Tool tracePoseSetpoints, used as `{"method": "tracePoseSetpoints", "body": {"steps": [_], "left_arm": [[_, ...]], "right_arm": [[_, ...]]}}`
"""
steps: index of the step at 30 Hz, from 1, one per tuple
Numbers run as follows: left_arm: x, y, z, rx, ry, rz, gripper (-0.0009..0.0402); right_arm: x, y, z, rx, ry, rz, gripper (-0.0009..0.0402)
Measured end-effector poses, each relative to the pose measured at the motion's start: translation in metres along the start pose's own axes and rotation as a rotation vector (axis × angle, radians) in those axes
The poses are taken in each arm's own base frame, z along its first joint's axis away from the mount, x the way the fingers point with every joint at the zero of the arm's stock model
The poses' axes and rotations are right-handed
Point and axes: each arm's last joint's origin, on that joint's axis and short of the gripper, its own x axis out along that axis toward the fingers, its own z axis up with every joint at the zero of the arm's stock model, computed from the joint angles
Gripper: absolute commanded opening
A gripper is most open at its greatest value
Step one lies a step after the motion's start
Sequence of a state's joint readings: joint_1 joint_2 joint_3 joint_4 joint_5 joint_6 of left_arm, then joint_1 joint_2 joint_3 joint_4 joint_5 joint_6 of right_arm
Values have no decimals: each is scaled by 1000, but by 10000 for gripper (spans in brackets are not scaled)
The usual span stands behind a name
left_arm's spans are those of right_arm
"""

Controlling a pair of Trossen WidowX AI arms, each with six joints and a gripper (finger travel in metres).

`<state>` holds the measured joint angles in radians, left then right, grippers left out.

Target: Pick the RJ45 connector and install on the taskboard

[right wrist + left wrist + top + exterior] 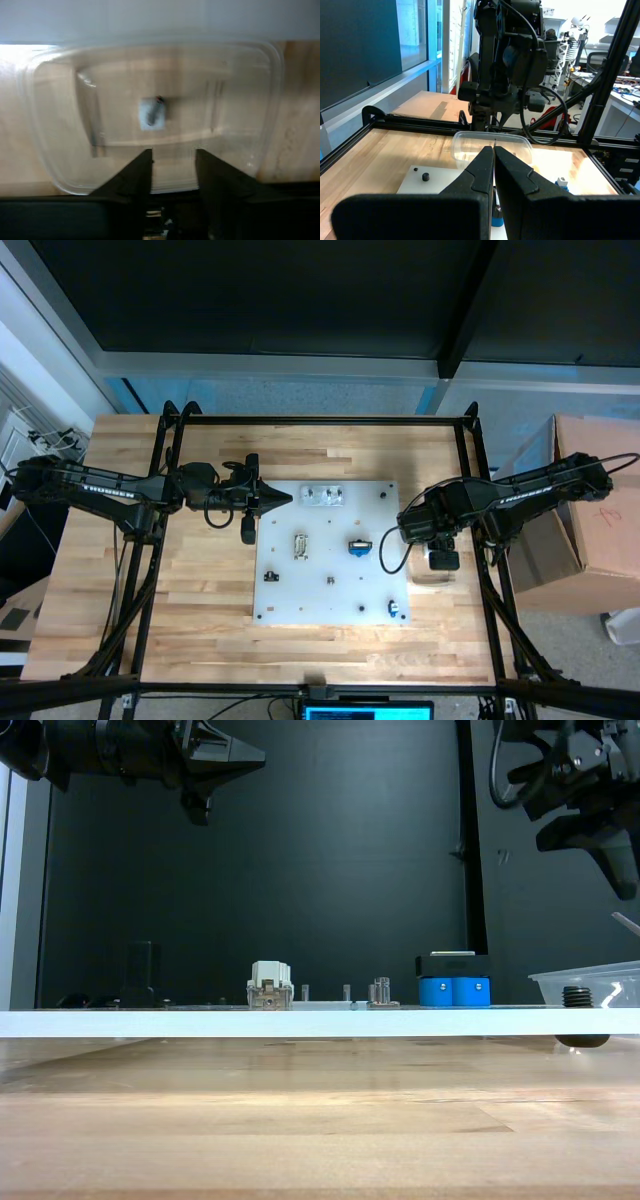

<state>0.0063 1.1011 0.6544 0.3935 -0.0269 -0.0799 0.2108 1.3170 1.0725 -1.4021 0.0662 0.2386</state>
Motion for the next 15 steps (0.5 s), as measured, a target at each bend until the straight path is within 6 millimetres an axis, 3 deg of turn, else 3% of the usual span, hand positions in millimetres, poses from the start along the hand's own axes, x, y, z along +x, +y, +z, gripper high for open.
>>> {"method": "tracePoseSetpoints", "body": {"steps": [4,15], "left_arm": [[0,0,0,0,1,0,1],[0,0,0,0,0,0,1]], "right_arm": [[7,2,-1,-8,9,-5,192],[36,7,2,-24,35,0,192]]}}
